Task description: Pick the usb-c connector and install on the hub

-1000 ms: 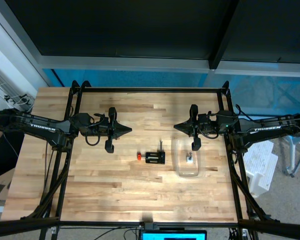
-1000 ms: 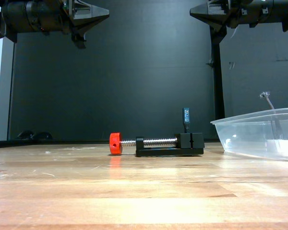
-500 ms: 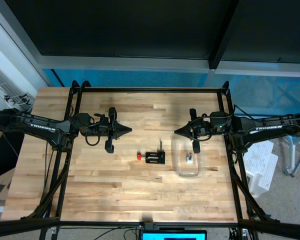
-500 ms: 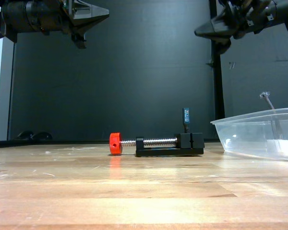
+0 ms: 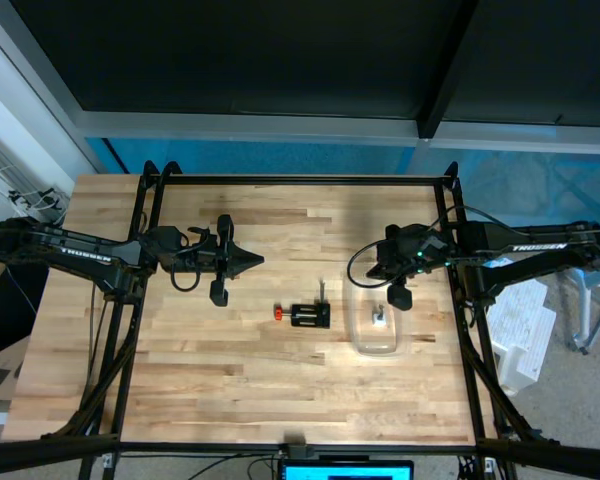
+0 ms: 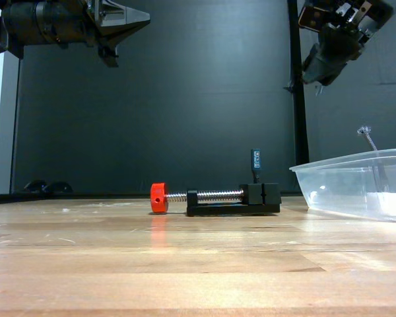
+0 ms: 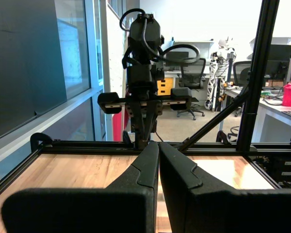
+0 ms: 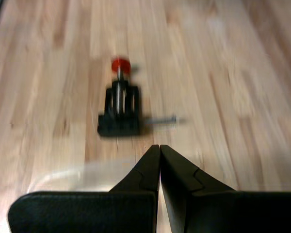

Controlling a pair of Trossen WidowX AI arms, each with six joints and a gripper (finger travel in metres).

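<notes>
Right hand [image 8: 159,146], pressed together, has tipped down above the clear tray [image 6: 343,185] where the usb-c connector [image 5: 379,318] lies ungrasped, hub [image 5: 309,316] untouched; left hand [image 5: 258,261], likewise together, hovers toward the bench's left edge.

TROSSEN, white lettering, on left arm [image 5: 78,253]; same brand on right arm [image 5: 535,247]. Nothing else legible.

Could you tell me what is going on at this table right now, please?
The right arm seems to be the working one: the right gripper hangs over the clear tray's far end, tilted down, jaws shut on nothing. The usb-c connector lies in the tray, not yet picked. The hub sits on the table beside the tray, apart from it. The left gripper hangs parked over the table's left half, jaws shut.
</notes>
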